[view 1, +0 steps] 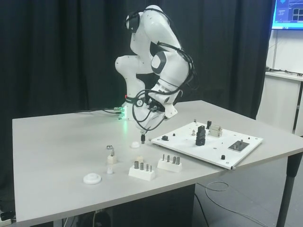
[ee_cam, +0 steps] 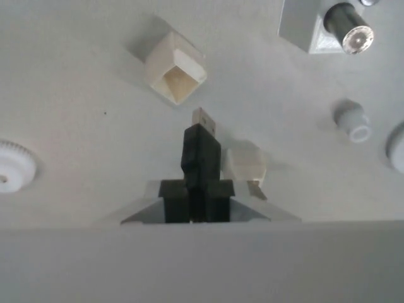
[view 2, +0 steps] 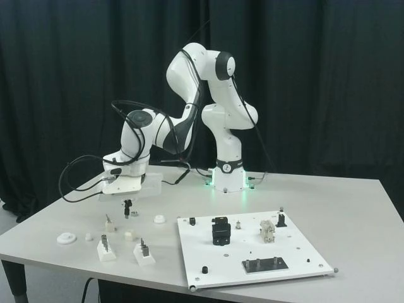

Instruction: Place USB.

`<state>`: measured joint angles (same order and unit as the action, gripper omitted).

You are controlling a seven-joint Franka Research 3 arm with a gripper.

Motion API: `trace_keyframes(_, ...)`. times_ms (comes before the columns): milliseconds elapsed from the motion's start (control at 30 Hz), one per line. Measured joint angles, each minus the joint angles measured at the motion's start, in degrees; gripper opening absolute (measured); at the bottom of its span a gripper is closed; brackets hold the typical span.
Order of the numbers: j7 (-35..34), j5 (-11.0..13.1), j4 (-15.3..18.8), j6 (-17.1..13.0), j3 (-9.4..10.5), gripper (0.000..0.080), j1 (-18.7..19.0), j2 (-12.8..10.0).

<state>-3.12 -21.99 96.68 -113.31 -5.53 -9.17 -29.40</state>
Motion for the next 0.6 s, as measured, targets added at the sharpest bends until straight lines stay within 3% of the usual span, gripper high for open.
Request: trace_keyframes(600,0.8,0.5,0.0,-0.3,-0.98,0.0052,0.0,-2.3)
